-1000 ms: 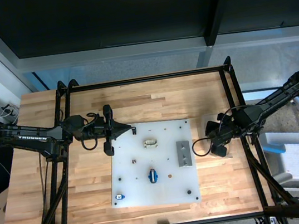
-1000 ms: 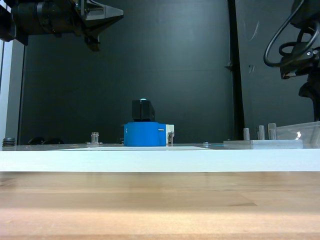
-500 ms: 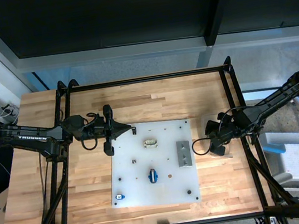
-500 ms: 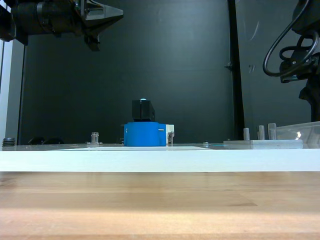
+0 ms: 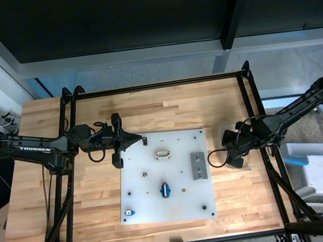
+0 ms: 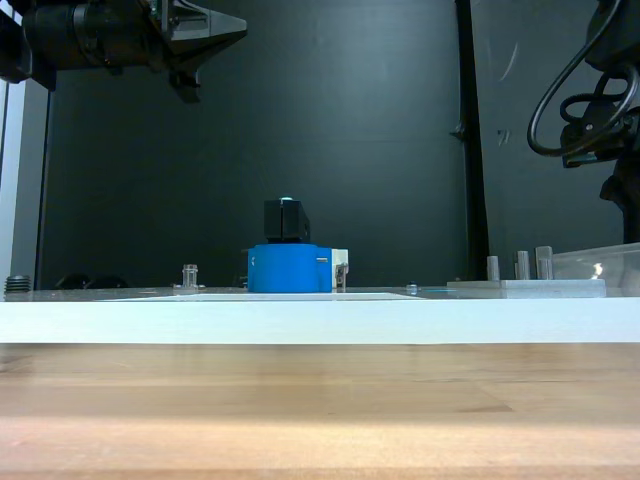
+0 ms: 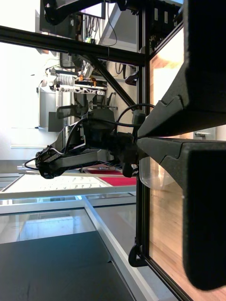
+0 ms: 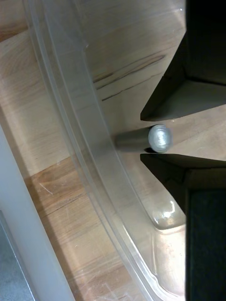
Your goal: Pick the 16mm cylinder and place it in the container
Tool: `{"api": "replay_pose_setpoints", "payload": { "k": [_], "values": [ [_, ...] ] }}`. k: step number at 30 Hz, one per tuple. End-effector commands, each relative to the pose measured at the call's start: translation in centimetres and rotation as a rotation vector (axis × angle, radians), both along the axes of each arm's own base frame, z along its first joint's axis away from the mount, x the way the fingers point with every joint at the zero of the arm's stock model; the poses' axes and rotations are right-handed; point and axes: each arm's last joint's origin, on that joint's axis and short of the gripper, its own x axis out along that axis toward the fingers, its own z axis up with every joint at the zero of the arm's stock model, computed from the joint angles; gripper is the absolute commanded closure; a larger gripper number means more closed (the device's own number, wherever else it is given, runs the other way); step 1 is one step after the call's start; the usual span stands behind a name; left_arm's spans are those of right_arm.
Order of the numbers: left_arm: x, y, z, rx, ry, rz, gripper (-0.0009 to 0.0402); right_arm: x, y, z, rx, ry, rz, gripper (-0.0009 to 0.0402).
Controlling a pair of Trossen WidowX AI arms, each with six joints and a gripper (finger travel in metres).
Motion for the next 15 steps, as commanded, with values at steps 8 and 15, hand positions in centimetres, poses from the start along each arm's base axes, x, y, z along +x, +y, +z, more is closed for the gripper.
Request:
{"api": "replay_pose_setpoints", "payload": {
  "k": [8,15],
  "values": [
    [0.0,0.0,0.0,0.0,0.0,0.0,0.0393,-0.02,0.03,0.15,0.006,0.008,0.005,0.0253],
    [0.0,0.0,0.0,0.0,0.0,0.0,0.0393,-0.05,0.26,0.2,0.076,0.034,0.026,0.024]
  ]
}}
